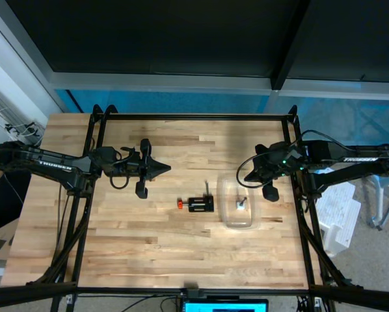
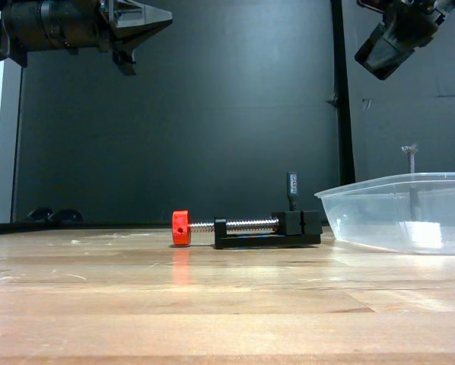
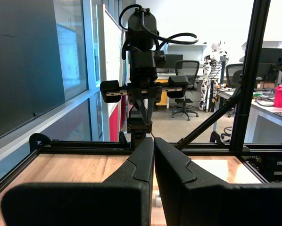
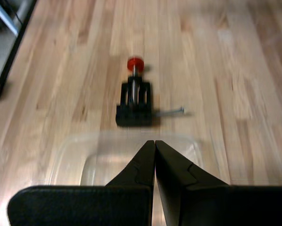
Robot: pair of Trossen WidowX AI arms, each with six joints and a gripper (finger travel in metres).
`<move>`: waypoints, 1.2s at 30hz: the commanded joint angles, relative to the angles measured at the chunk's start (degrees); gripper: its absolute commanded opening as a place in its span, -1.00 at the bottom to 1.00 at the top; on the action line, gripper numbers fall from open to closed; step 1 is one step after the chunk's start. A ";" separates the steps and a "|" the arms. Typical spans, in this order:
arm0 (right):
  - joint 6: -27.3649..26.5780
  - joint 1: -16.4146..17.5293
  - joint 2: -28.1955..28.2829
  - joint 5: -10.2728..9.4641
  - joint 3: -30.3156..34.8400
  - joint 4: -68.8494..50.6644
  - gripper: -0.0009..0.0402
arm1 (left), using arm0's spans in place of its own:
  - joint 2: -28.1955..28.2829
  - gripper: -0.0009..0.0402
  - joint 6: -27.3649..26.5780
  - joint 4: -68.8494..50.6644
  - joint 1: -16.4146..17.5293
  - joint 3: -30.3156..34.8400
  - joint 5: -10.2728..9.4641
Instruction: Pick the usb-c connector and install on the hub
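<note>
Left pincer (image 1: 164, 169) is pressed together and hangs high over the wooden worktop (image 1: 149, 250), tips aimed at the middle, well left of and beyond the hub (image 1: 199, 204). Right pincer (image 1: 247, 177) is pressed together too, up in the air over the far edge of the clear plastic tray (image 1: 237, 226). The hub lies flat with its long axis running left-right: orange-red knob (image 1: 180, 203) toward the left arm, black block end toward the tray, thin dark stem (image 2: 291, 190) standing upright off the block. The tray sits just right of the hub, close but not touching. The usb-c connector (image 1: 242, 200) is inside the tray beside a small whitish piece (image 1: 239, 207); it's too tiny to tell which way it points. Bare wood lies all round the hub's left and near sides, with black frame rails (image 1: 194, 117) along the worktop's edges.
</note>
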 commanded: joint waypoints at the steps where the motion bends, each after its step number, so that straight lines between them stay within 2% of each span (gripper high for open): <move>1: 0.07 0.33 2.12 0.04 2.08 -3.04 -0.96 | 0.00 -0.96 0.00 0.04 0.02 0.00 0.00; 3: 0.04 0.74 3.26 0.72 3.10 -5.07 -0.96 | 0.00 -0.96 0.00 0.02 0.00 0.00 0.00; 8: 0.09 1.31 5.40 0.85 4.61 -9.66 -0.96 | 0.00 -0.96 0.00 0.02 0.02 0.00 0.00; 13: 0.13 3.89 5.88 4.96 4.61 -13.55 -0.96 | 0.00 -0.96 0.00 0.02 0.02 0.00 0.00; 19: 3.45 6.49 5.90 5.22 4.61 -16.09 -0.96 | 0.00 -0.96 0.00 0.02 0.02 0.00 0.00; 23: 6.40 8.39 5.90 8.13 4.61 -17.49 -0.96 | 0.00 -0.96 0.00 0.02 0.02 0.00 0.00; 29: 8.98 9.68 6.78 8.07 4.61 -18.16 -0.90 | 0.00 -0.96 0.00 0.02 0.02 0.00 0.00; 36: 9.16 10.01 8.79 8.09 4.61 -18.40 -0.58 | 0.00 -0.96 0.00 0.02 0.00 0.00 0.00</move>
